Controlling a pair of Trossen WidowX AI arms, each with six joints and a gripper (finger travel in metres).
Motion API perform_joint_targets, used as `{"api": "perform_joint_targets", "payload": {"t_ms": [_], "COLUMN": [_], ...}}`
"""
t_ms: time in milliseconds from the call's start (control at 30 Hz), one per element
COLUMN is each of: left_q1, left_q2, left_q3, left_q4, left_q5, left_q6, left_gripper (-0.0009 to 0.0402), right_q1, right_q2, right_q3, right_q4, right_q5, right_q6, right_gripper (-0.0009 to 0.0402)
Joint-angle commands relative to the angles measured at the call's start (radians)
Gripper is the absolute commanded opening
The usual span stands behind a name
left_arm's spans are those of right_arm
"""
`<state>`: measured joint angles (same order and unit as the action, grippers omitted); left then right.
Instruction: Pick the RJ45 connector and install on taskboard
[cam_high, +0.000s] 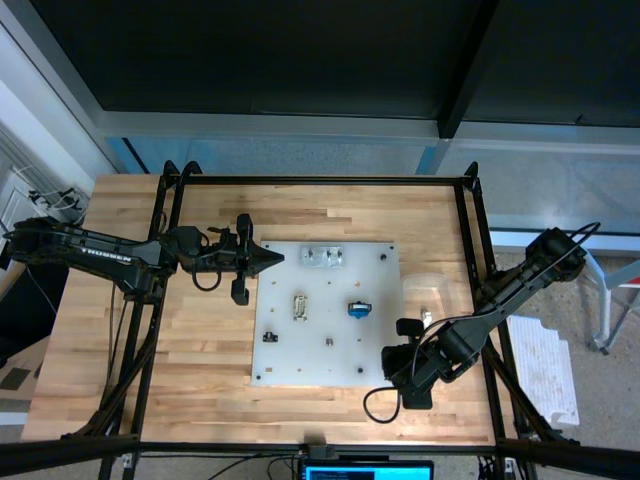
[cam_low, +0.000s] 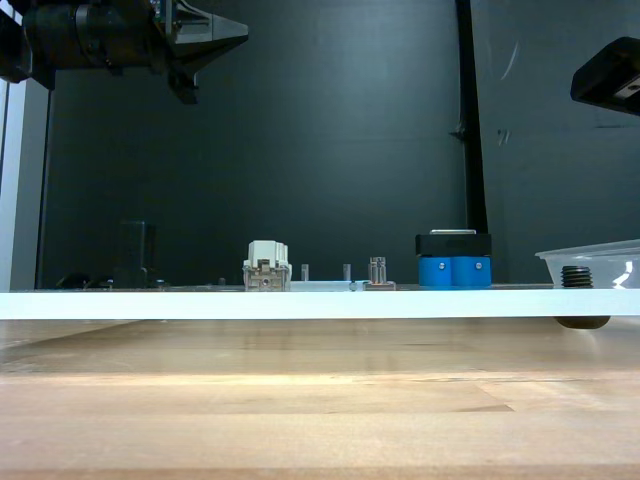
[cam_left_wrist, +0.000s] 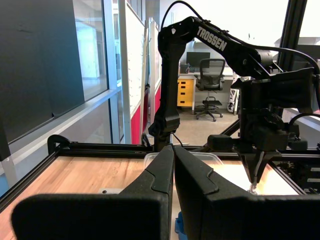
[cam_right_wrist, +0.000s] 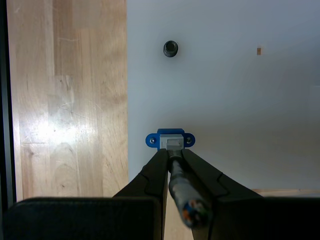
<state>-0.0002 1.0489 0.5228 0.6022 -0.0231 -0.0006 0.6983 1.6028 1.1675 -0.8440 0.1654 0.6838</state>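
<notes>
The taskboard is a white square plate on the wooden table, with a blue fitting near its middle. My right gripper is shut on the RJ45 connector, a translucent plug with a short cable stub. It points down at a blue fitting on the taskboard. Whether the plug touches that fitting cannot be told. In the high view the right gripper hangs over the board's near right corner. My left gripper is shut and empty, level above the board's far left edge.
A clear plastic tray lies on the table right of the board. On the board stand a grey-white connector block, a small metal post and a metal fitting at the far edge. A black frame rims the table.
</notes>
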Motion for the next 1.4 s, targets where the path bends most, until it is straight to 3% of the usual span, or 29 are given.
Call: {"api": "perform_joint_targets", "payload": {"t_ms": [33, 1400], "left_q1": [0.000, 0.000], "left_q2": [0.000, 0.000], "left_q3": [0.000, 0.000], "left_q4": [0.000, 0.000], "left_q5": [0.000, 0.000], "left_q6": [0.000, 0.000], "left_gripper": [0.0000, 0.0000], "right_q1": [0.000, 0.003], "right_q2": [-0.002, 0.013], "right_q3": [0.000, -0.053], "right_q4": [-0.004, 0.039], "right_q5": [0.001, -0.009], "right_q6": [-0.010, -0.011], "right_gripper": [0.0002, 0.0002]}}
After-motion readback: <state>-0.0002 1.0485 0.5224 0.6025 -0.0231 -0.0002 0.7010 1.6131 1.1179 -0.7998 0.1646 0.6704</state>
